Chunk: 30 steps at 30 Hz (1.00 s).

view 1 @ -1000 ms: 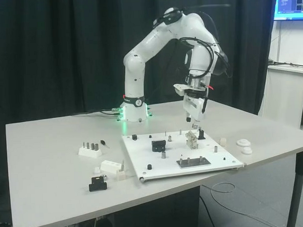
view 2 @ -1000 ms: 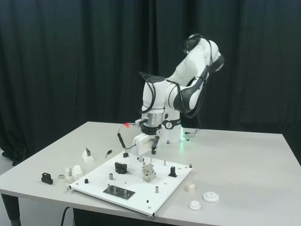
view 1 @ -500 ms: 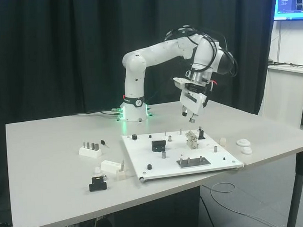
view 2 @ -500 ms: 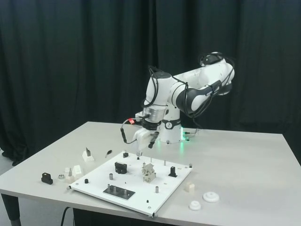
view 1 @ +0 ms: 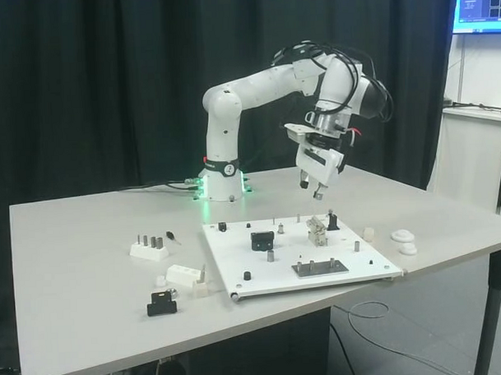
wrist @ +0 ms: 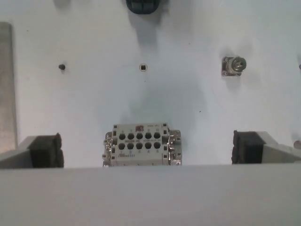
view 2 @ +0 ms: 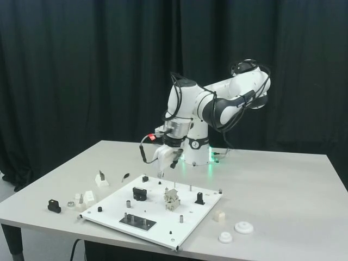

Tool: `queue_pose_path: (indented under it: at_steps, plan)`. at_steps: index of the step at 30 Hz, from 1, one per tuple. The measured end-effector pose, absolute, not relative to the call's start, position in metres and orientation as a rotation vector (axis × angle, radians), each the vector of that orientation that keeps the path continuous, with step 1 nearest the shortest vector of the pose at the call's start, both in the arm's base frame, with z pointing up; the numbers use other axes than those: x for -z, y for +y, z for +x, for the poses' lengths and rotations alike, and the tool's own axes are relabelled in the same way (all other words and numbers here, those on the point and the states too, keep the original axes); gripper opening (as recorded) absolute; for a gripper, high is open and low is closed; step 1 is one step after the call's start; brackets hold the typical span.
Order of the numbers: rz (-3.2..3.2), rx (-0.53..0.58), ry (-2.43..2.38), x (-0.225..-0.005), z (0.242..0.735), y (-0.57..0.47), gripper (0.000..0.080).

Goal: Pick waterproof.

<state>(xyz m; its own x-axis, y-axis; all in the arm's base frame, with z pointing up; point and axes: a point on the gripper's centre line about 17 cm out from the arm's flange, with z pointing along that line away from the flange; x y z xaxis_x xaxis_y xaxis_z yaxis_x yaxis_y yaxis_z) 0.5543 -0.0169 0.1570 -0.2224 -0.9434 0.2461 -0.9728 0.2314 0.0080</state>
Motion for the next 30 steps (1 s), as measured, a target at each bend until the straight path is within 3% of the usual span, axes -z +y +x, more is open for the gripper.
queue_pose_path:
  at_steps: [30]
  plan:
    - [2.259, -0.182, -1.932, -0.173, 0.563, -0.021, 0.0800]
